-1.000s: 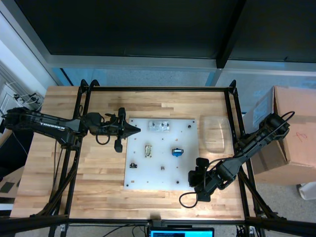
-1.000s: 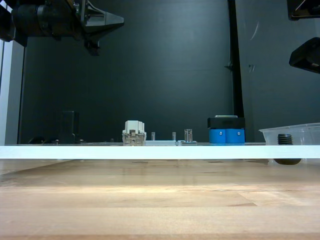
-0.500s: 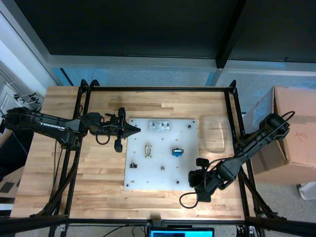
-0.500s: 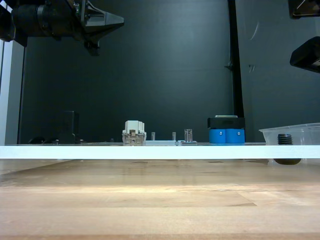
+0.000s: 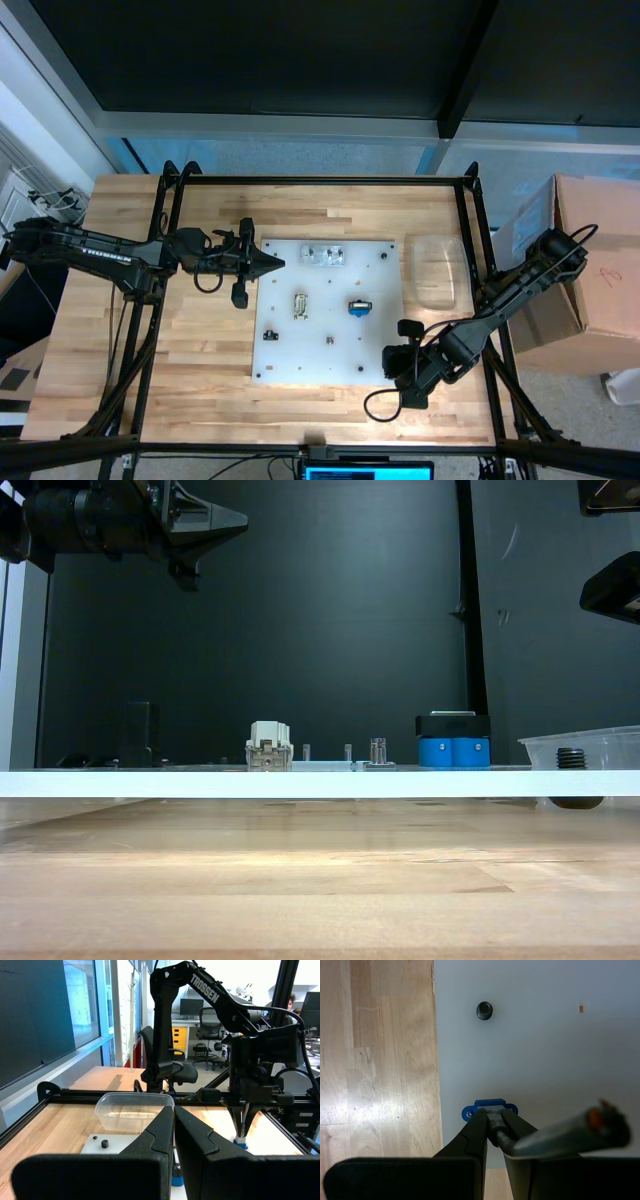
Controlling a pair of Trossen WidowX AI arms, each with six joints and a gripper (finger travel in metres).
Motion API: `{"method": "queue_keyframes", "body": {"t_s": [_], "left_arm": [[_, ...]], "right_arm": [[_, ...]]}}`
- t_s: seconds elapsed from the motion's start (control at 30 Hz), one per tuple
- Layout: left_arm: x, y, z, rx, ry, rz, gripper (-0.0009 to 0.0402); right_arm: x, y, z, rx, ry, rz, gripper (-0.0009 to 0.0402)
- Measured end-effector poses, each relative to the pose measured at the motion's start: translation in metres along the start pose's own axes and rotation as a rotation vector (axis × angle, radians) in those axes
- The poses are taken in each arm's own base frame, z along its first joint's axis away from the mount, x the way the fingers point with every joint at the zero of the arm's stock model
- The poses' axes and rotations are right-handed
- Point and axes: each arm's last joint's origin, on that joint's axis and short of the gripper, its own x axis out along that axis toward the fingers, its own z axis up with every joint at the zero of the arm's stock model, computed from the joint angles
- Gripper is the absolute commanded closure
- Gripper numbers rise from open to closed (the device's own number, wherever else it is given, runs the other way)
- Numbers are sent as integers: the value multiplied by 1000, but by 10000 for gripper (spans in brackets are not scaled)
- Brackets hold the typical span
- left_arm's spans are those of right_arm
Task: Remove the RJ45 connector from the taskboard and place in the container
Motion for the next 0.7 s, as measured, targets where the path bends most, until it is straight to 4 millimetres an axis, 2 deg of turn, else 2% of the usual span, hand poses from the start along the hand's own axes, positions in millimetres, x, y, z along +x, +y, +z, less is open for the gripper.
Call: {"method": "queue_keyframes", "body": {"t_s": [0.7], "left_arm": [[0, 0, 0, 0, 0, 0, 393]], "right_arm": [[-51, -1, 17, 12, -27, 26, 393]]}}
